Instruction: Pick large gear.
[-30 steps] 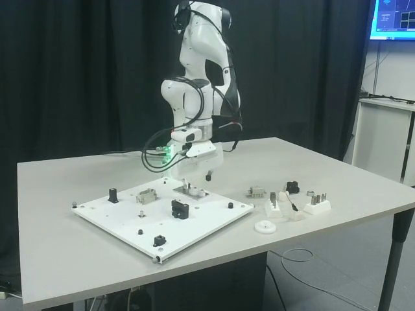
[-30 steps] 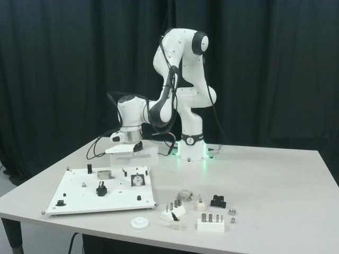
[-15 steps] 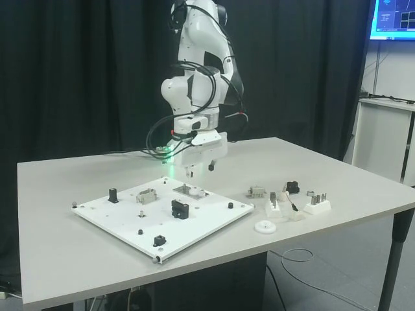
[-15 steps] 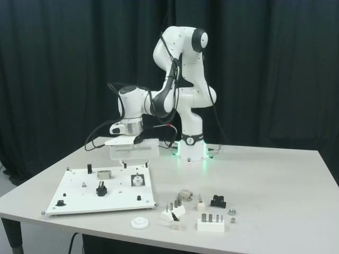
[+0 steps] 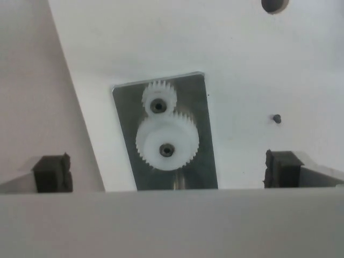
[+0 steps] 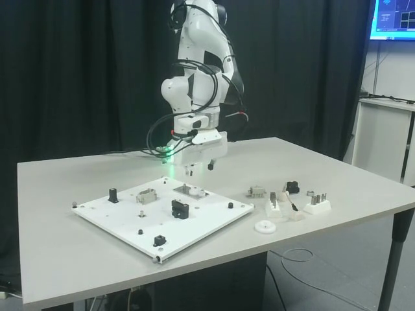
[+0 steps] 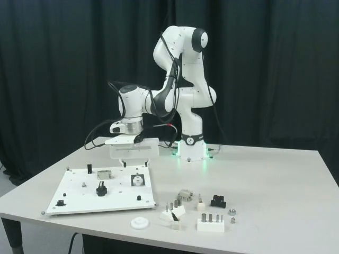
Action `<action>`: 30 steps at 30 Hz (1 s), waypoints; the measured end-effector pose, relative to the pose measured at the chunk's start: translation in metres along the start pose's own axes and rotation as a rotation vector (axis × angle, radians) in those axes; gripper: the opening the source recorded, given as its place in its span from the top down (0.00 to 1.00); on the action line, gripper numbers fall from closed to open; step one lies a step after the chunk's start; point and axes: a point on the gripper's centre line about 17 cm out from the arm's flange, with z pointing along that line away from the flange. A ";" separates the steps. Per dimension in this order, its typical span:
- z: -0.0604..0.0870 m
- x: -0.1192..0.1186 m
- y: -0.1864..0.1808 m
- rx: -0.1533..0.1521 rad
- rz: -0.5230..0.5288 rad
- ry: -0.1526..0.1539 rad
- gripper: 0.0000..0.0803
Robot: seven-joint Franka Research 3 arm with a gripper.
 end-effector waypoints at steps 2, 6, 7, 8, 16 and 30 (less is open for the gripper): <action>0.000 0.000 0.000 0.000 0.003 0.000 0.00; 0.000 0.000 0.001 -0.001 0.006 -0.001 0.00; 0.000 -0.001 0.001 -0.001 0.007 -0.001 0.00; 0.000 -0.001 0.001 -0.001 0.007 0.000 0.00; -0.001 0.001 0.002 -0.004 0.021 0.004 0.00; -0.020 0.051 0.004 -0.072 0.061 0.139 0.00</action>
